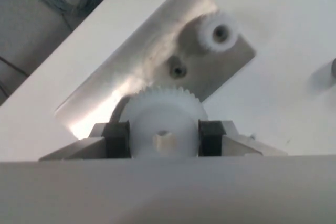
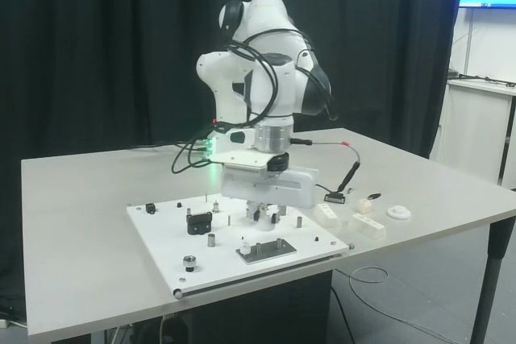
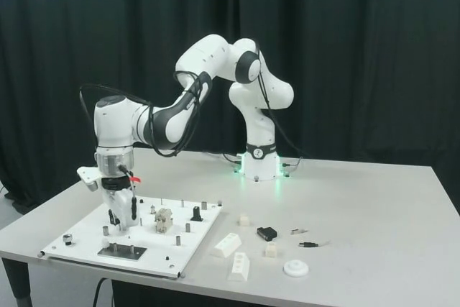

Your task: Place medium gear.

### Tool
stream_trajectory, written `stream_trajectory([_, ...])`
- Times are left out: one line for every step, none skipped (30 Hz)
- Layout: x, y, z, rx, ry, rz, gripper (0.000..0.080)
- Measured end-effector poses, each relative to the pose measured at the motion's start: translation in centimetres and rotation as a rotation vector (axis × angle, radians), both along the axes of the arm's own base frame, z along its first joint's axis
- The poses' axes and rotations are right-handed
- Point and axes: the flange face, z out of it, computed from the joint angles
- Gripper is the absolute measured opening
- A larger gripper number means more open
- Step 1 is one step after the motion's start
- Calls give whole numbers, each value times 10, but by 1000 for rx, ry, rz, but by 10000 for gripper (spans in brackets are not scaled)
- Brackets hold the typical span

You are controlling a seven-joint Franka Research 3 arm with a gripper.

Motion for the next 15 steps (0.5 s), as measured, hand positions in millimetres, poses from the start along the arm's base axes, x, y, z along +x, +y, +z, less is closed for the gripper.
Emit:
stream_trajectory([0,3,1,2,2,3,277])
stream_trajectory([0,6,1,4,6,6,277])
stream_trajectory([0,9,2,7,10,10,277])
stream_trajectory([0,12,3,10,14,13,277])
stream_trajectory([0,15,3,12,17,16,277])
stream_trajectory([0,17,4,14,19,20,277])
stream_trajectory([0,21,5,16,22,23,277])
stream_trajectory([0,24,5,18,26,27,277])
stream_trajectory([-1,28,6,21,28,31,277])
stream_trajectory([-1,31,6,22,31,35,277])
stream_trajectory([-1,35,6,24,33,39,277])
stream_trajectory([-1,38,7,26,35,42,277])
stream_trajectory([-2,42,7,28,38,47,277])
stream_trajectory([-2,46,7,30,40,51,277])
stream_trajectory([-3,50,7,31,42,56,277])
